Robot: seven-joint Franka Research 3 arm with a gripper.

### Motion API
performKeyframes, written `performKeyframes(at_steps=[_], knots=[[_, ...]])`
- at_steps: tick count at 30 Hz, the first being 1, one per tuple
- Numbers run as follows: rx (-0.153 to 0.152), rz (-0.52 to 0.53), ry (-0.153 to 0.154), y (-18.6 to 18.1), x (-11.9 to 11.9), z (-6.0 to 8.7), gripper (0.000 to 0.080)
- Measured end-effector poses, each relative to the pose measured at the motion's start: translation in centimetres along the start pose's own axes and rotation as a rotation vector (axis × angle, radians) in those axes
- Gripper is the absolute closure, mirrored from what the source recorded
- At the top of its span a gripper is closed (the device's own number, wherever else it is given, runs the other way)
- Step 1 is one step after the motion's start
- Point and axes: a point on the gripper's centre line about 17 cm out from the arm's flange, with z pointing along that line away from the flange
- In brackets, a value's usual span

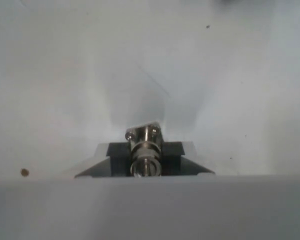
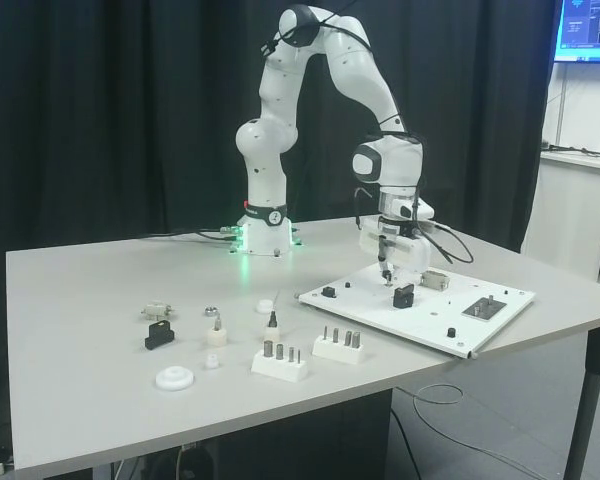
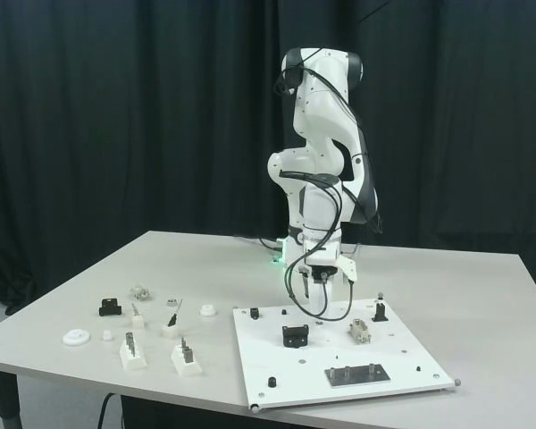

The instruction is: Insert BNC.

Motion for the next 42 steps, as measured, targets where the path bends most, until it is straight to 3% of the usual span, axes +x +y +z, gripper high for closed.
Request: performKeyframes(at_steps=[42], knots=[[0.0, -0.35, -0.004, 0.02, -0.04, 0.0, 0.0681]])
